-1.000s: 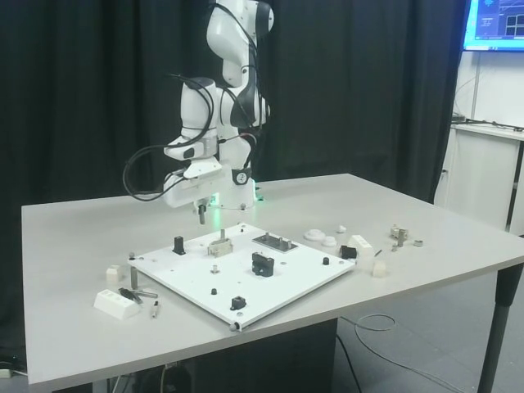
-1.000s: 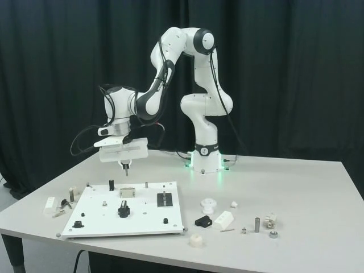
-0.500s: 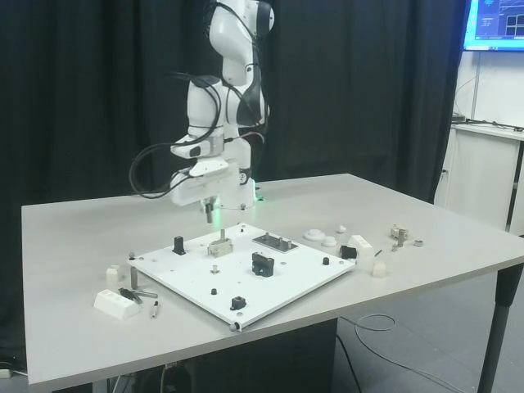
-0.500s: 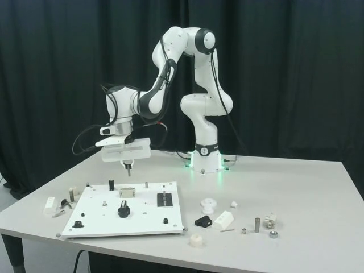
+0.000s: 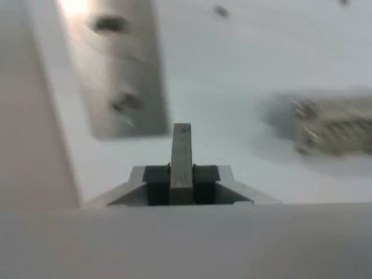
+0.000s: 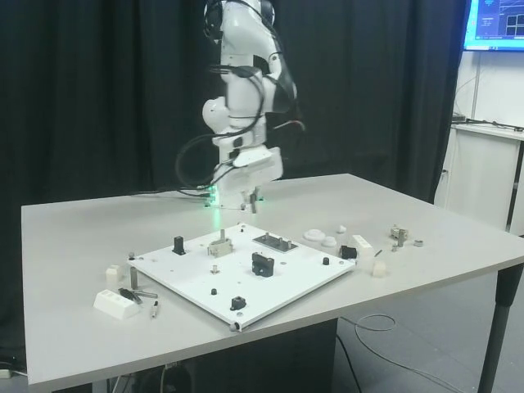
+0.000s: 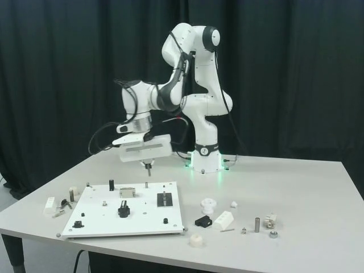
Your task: Place square peg 3.
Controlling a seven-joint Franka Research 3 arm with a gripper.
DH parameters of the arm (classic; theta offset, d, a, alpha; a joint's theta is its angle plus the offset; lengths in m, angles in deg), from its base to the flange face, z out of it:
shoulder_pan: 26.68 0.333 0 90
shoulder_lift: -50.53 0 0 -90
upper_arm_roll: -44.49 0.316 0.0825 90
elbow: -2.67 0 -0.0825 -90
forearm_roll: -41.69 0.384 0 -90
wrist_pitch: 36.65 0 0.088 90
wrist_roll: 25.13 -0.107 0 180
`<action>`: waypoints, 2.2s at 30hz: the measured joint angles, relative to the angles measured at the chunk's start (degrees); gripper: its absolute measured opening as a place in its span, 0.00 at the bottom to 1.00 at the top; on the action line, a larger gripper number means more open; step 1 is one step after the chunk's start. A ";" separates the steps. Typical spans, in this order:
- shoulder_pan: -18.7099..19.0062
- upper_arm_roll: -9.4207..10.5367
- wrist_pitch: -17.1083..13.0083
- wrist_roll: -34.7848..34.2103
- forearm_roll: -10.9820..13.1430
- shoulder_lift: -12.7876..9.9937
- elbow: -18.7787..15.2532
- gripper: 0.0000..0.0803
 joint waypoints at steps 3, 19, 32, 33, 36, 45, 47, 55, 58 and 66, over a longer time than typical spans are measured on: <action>1.95 1.45 0.01 -3.90 0.06 0.50 -0.01 0.09; 11.62 10.98 -3.73 -24.47 0.88 -0.69 0.16 0.09; 17.69 17.01 -8.13 -37.59 0.88 -6.71 3.14 0.09; 18.07 17.36 -8.14 -38.25 0.89 -7.31 3.61 0.09; 19.19 18.22 -8.14 -40.11 0.88 -9.05 5.18 0.09; 21.05 19.74 -5.97 -42.96 0.89 -13.77 10.11 0.09; 21.11 19.96 -4.95 -43.22 0.89 -14.74 11.26 0.09; 21.12 20.43 -1.79 -43.75 0.89 -18.64 15.61 0.09; 21.12 20.55 -1.32 -43.98 0.93 -20.14 16.81 0.09; 21.08 21.41 -1.27 -44.06 1.38 -23.76 19.16 0.09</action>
